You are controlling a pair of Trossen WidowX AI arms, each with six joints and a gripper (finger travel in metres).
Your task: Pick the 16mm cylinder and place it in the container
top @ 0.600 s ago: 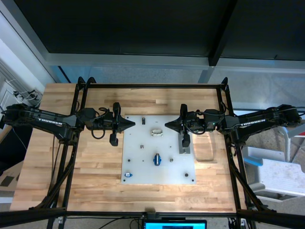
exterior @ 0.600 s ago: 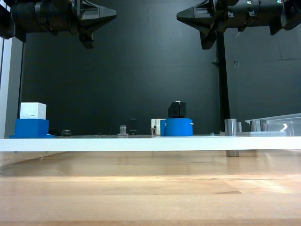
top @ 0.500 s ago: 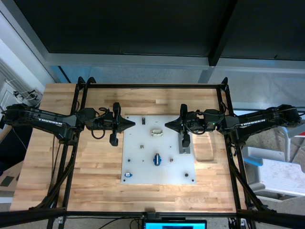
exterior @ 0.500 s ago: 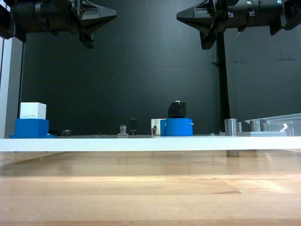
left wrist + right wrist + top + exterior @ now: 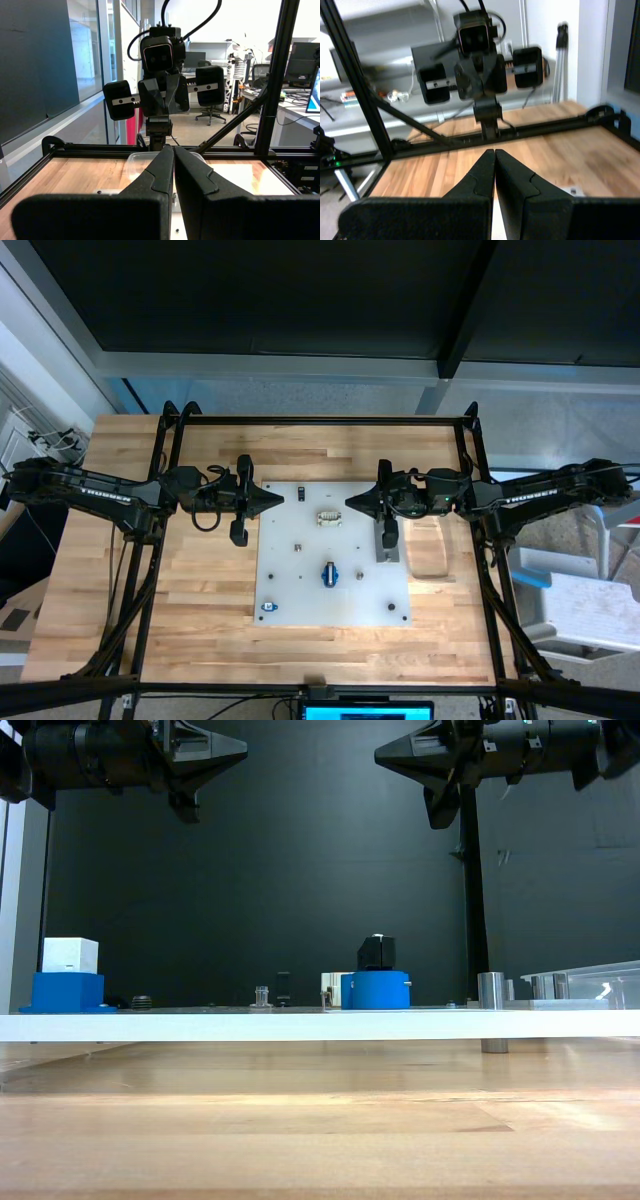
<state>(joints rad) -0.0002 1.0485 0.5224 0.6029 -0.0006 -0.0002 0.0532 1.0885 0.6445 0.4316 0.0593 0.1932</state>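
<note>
- Right gripper (image 5: 347, 502): fingers (image 5: 481, 176) lie flat against each other with nothing between them. It hangs high over the far half of the task board (image 5: 300, 590), tip pointing inward.
- Left gripper (image 5: 281, 498): fingers (image 5: 159, 170) are likewise pressed together and empty. It sits level with the right gripper and faces it, tip just inside the board's left edge. Open air separates the two tips.
- 16mm cylinder (image 5: 359, 577): stands upright on the board, well below the right gripper's tip, toward the near edge from it and slightly back toward that arm's base.
- Blue-and-black part (image 5: 328, 575): just beside the cylinder on its inward side, not touching it.
- Grey block (image 5: 388, 553): on the board beneath the right gripper's body, between the cylinder and the container.
- Container (image 5: 430, 552): on the table (image 5: 200, 620) along the board's right edge, below the right arm and behind its tip. Contact with the board cannot be determined.
- Clearance: the low view shows open air between both grippers and the tallest board part.
- Frame rails (image 5: 320, 421): these bound the table's far and side edges.
</note>
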